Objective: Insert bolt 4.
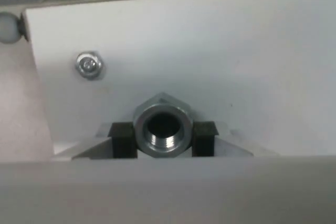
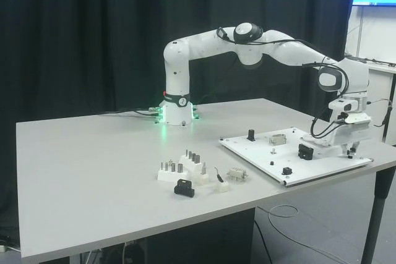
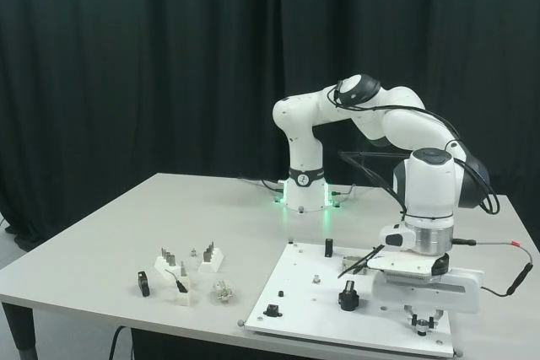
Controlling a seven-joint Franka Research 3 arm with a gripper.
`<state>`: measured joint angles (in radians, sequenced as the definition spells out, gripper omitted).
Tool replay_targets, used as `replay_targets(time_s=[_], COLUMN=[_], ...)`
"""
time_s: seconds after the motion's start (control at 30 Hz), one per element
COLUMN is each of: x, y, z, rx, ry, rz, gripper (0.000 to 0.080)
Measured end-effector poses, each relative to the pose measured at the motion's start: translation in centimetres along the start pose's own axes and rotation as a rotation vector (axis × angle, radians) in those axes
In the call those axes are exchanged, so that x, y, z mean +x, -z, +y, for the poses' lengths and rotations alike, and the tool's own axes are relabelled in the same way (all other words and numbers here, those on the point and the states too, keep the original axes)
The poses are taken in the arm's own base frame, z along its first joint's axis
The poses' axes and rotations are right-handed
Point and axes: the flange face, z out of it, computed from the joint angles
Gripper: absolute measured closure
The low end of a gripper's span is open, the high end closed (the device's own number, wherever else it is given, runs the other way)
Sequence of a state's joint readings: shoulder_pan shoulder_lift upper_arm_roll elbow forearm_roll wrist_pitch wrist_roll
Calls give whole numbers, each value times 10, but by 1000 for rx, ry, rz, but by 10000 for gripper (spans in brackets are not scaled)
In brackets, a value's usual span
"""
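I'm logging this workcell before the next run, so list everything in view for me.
Table: one, grey, carries everything.
Assembly board: one, white, flat on the table under the gripper.
Bolt: one, grey, hex-shaped and threaded, between the gripper's black pads, above the board.
Seated bolt: one, grey, already in the board beside the held one.
Black fittings: several, standing on the board.
Part holders: a few, white, with small grey pieces, on the table away from the board.
Small black part: one, on the table by the holders.
Curtain: black, behind the table.
Robot arm: one, white, base lit green.
Gripper: one, low over the board's edge.
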<state>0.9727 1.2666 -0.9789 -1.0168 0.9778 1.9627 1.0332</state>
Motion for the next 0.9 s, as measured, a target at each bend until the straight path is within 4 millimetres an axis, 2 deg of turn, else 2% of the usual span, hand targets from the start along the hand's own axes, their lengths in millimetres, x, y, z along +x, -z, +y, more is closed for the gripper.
replay_targets(time_s=[0.9], x=[-8], y=[-1], z=[-4], rx=[3], ry=[-496], rz=[39], gripper=[578])
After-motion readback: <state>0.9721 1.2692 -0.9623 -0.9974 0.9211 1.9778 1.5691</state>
